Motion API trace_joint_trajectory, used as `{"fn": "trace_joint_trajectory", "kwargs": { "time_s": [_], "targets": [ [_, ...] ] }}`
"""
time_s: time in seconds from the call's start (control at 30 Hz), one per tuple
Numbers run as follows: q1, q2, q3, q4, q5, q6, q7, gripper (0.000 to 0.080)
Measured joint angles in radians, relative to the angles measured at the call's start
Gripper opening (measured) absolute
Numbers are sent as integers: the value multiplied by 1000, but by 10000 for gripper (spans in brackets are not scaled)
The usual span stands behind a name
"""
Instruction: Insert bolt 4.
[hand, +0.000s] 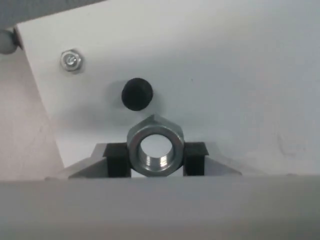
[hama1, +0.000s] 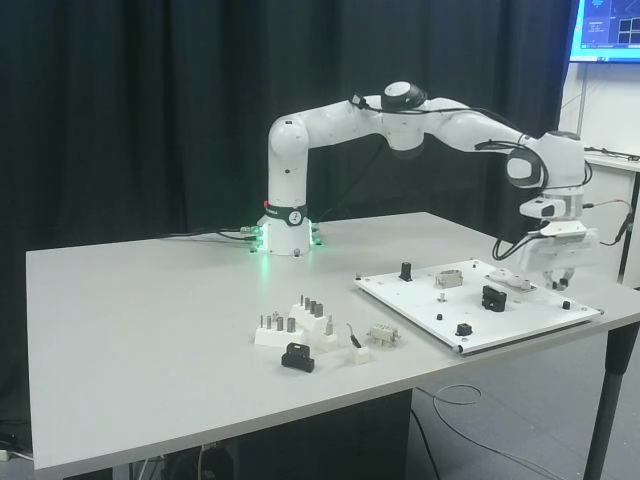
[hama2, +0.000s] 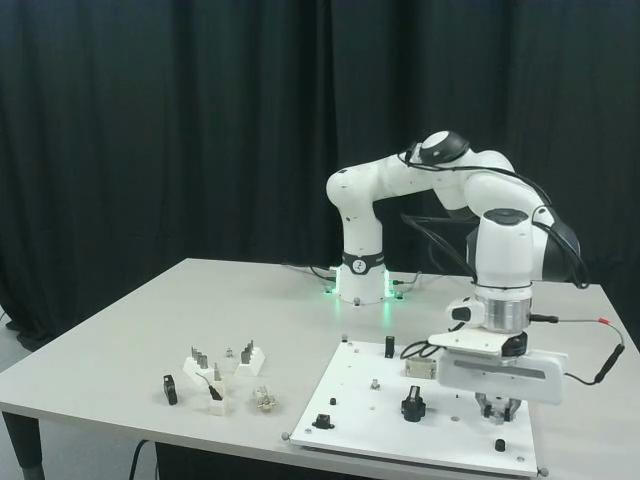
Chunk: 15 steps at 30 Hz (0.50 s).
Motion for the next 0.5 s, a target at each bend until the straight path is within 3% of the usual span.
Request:
{"fn": "trace_joint_trajectory", "kwargs": {
  "time_s": [0.5],
  "targets": [
    [-35, 2, 56, 46, -55, 46, -135, 224]
  ]
}}
